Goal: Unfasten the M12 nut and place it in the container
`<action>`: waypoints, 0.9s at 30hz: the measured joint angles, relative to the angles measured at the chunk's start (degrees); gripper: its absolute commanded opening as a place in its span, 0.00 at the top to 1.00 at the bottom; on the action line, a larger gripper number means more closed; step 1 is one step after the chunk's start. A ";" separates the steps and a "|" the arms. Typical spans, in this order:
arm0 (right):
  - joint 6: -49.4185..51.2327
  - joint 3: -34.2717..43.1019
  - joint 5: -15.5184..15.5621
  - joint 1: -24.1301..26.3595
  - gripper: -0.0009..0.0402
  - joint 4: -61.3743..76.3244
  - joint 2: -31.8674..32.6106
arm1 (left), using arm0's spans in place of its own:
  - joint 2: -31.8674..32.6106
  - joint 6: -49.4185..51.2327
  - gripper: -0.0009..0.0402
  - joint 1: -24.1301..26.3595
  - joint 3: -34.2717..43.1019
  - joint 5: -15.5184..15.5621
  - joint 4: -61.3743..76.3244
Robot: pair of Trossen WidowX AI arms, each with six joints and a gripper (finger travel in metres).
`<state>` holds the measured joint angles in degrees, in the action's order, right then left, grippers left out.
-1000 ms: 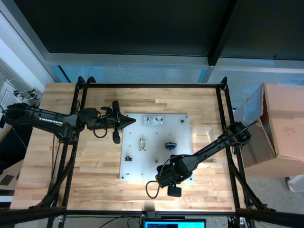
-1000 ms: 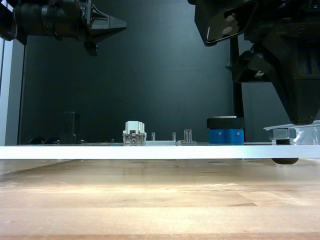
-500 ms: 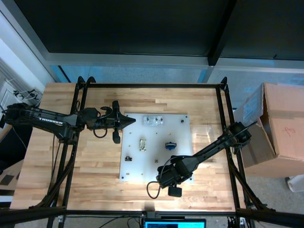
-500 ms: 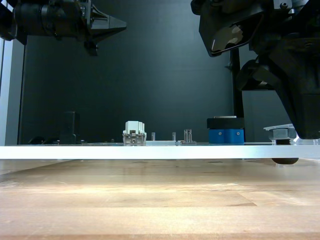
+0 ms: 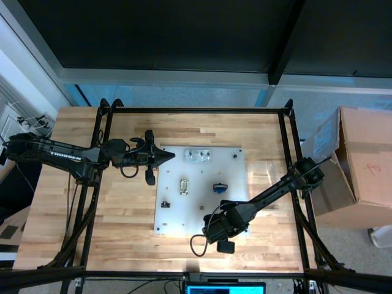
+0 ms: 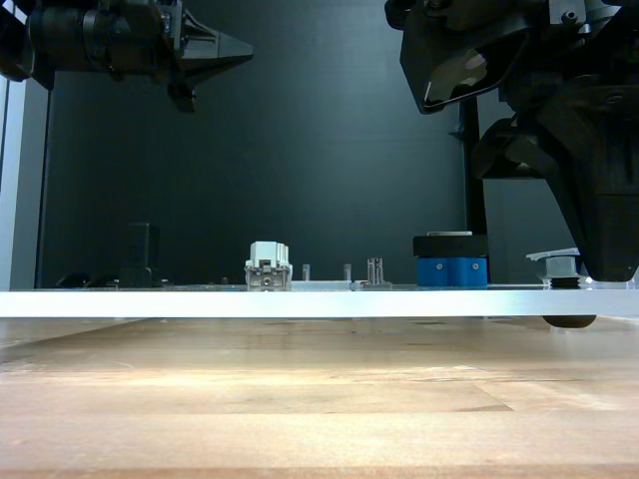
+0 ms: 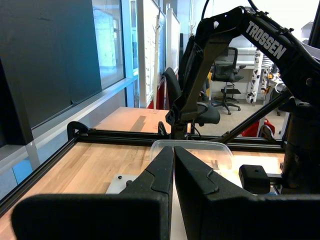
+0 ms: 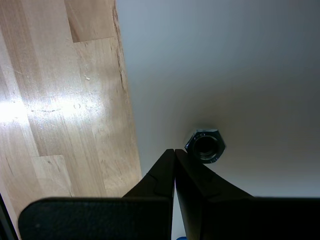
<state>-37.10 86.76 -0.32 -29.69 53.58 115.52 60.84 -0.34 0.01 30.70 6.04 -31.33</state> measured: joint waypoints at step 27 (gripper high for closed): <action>-5.75 1.11 -19.10 -0.33 0.98 10.01 -2.36 | 0.00 0.00 0.98 0.00 0.00 -0.02 -0.02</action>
<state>-42.85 87.88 -19.42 -30.02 63.59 113.16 60.84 -0.34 0.01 30.70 6.02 -31.35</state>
